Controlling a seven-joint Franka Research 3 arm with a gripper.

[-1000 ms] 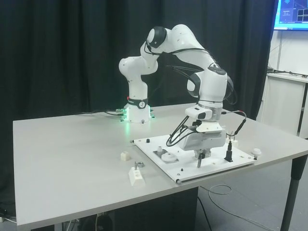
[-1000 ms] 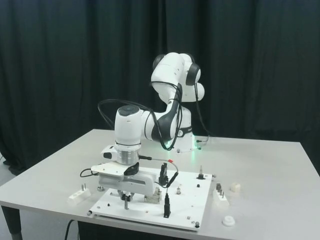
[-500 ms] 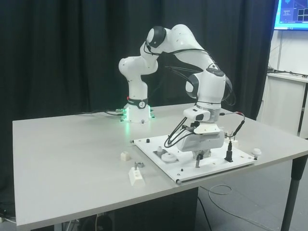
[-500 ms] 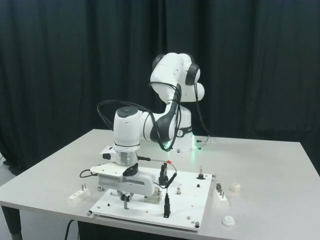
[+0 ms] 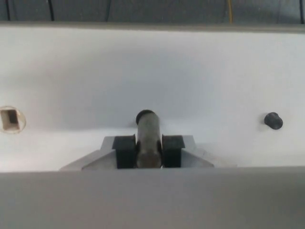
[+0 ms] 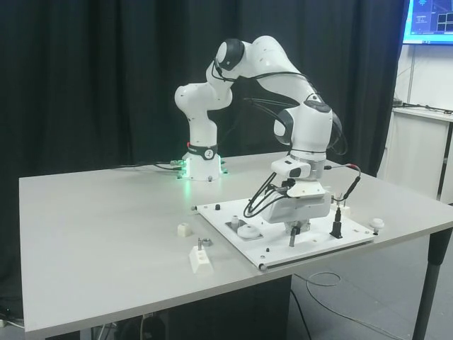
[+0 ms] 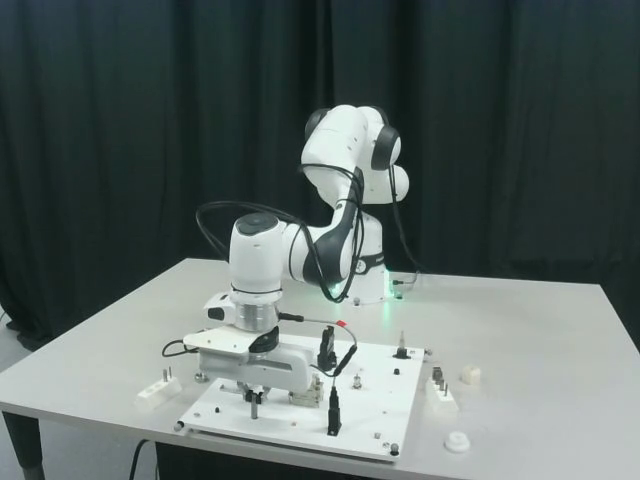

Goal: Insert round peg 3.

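My gripper (image 5: 148, 153) is shut on a grey round peg (image 5: 147, 138), held upright between the two black pads (image 5: 125, 151). The peg's lower end reaches down to the white board (image 5: 200, 76), where a dark round spot shows at its tip. I cannot tell whether the tip is inside a hole. In the first room view the gripper (image 6: 293, 229) hangs low over the near part of the board (image 6: 311, 244), with the peg (image 6: 291, 239) pointing down. The second room view shows the same peg (image 7: 254, 405) under the gripper (image 7: 253, 394).
A black plug (image 6: 337, 225) stands upright on the board beside the gripper, with a cable. A white round part (image 6: 247, 231) sits on the board's other side. Off the board lie a white block (image 6: 200, 259), a small white cube (image 6: 184, 229) and a white cap (image 6: 377, 224).
The wrist and gripper shifted slightly sideways over the board and back, still low and still holding the peg. Nothing else moved.
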